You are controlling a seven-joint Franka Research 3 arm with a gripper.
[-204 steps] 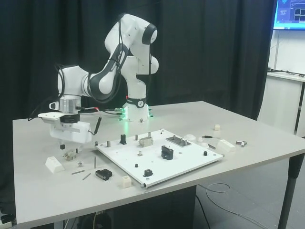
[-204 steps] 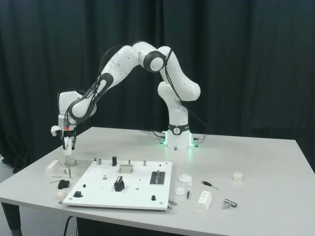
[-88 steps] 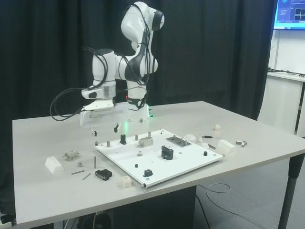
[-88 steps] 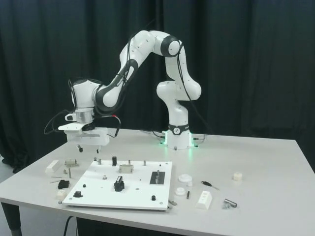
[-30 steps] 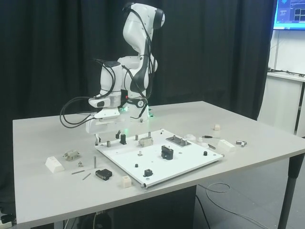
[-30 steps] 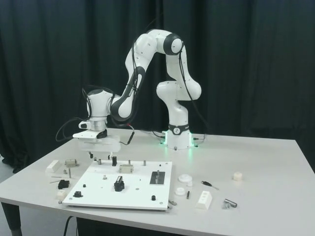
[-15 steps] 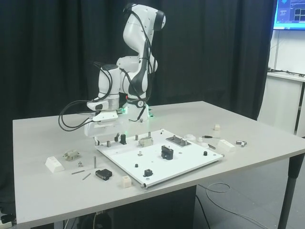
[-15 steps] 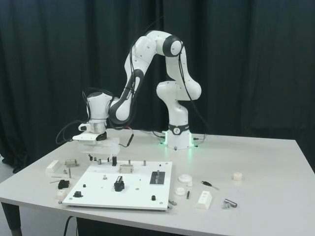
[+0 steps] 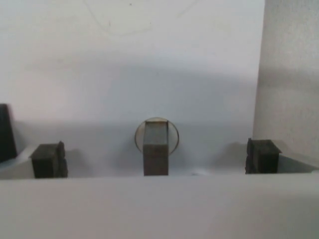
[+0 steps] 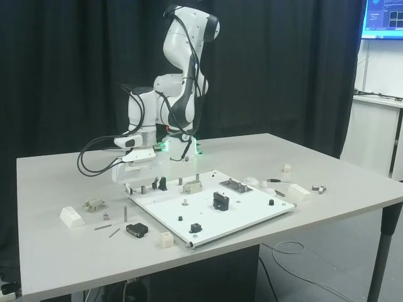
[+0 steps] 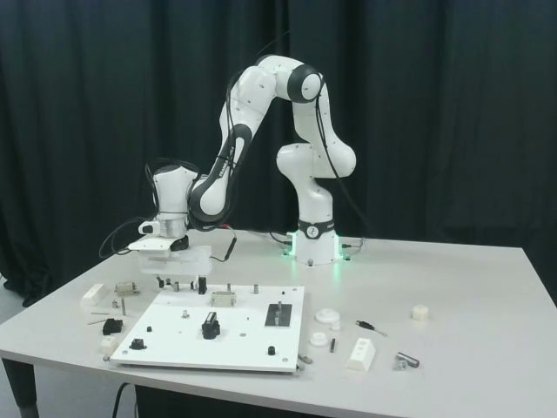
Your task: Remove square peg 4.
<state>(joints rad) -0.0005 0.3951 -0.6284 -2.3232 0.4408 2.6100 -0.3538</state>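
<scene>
Square peg 4 [image 9: 156,149] is a small grey post standing upright in a round socket near the far left corner of the white board [image 10: 242,214]. My gripper [image 9: 155,158] is open and low over that corner, with one black finger [image 9: 48,160] on each side of the peg and a gap to both. In the first room view the peg [image 10: 143,188] shows just under my white hand, between the fingers of my gripper [image 10: 141,187]. In the second room view the gripper [image 11: 175,282] hangs over the board [image 11: 235,344] at its far left corner.
A black post [image 10: 162,183] stands on the board right beside the peg, and a grey metal block [image 10: 192,186] lies further along. Loose parts lie on the table left of the board: a white block [image 10: 71,216], a metal piece [image 10: 93,204], a black piece [image 10: 136,229].
The arm swung from the loose parts left of the board over to the board's far left corner. In the last second the hand sank until its fingers straddle the peg.
</scene>
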